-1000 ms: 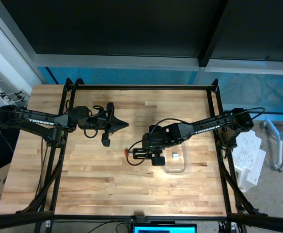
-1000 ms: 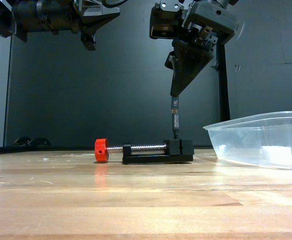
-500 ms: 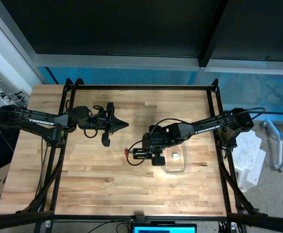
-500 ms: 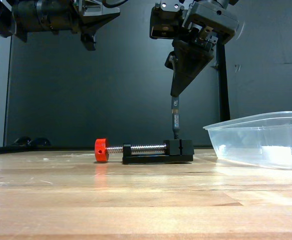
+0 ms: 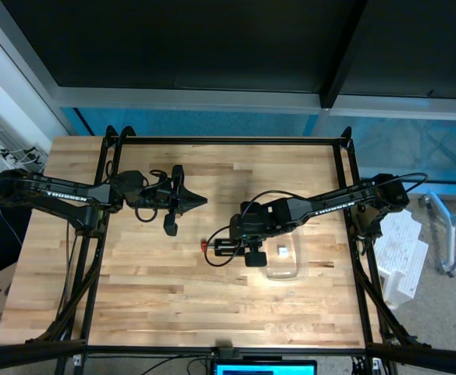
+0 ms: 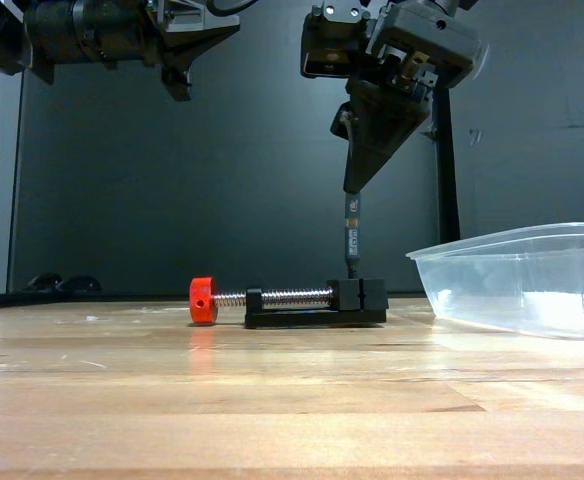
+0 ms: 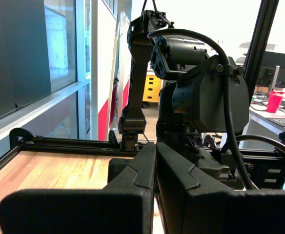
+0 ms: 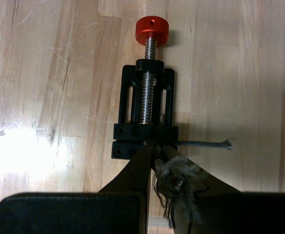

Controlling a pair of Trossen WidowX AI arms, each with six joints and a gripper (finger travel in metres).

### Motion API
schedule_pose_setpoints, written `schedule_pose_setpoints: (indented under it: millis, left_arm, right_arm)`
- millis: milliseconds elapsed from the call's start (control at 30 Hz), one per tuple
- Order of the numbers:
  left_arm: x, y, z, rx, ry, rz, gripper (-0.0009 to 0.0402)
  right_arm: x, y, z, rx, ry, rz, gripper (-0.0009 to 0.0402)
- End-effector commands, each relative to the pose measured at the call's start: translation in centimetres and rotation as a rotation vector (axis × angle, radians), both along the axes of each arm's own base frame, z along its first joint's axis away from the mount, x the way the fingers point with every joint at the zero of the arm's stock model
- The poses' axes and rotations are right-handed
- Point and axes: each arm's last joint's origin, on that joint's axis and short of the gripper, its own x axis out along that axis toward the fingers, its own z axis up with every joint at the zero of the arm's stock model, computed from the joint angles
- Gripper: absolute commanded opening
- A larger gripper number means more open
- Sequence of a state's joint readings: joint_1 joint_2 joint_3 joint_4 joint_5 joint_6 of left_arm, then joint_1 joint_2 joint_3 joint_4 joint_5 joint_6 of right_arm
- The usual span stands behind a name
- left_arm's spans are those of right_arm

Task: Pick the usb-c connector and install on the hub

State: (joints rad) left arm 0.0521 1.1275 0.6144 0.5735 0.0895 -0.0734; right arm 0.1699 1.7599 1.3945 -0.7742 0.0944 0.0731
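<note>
The usb-c connector (image 6: 351, 235) hangs upright, a thin dark stick with a frayed cable stub (image 8: 177, 179) at its top. My right gripper (image 6: 350, 190) is shut on it from above. Its lower tip meets the top of the black jaw block (image 6: 360, 293) of a small clamp (image 8: 145, 105) with a red knob (image 6: 202, 300). Whether the tip is in a port I cannot tell, and no hub shows apart from the clamp. My left gripper (image 5: 201, 201) is held high over the table's left half, shut on nothing, with its fingers (image 7: 142, 165) pressed together.
A clear plastic tub (image 6: 522, 275) stands just right of the clamp, with a small white piece (image 5: 281, 250) inside. A short braided cord end (image 8: 206, 143) lies beside the clamp. The black frame rails (image 5: 228, 141) run round the table.
My right gripper and the connector have shifted very slightly to the right. The connector's height looks the same. The left arm has not moved.
</note>
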Motion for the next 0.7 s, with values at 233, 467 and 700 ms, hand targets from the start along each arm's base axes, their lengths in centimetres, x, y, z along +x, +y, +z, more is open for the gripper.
schedule_pose_setpoints:
  millis: [233, 467, 700]
  left_arm:
    - [0.0, 0.0, 0.0, 0.0, 0.0, 0.0, 0.0]
    - [0.0, 0.0, 0.0, 0.0, 0.0, 0.0, 0.0]
    - [0.0, 0.0, 0.0, 0.0, 0.0, 0.0, 0.0]
  right_arm:
    - [0.0, -0.02, 0.17, -0.01, -0.011, 0.001, 0.0]
    - [0.04, 0.0, 0.18, -0.01, -0.015, 0.003, 0.0]
    - [-0.03, 0.01, 0.03, -0.005, -0.009, 0.0, 0.0]
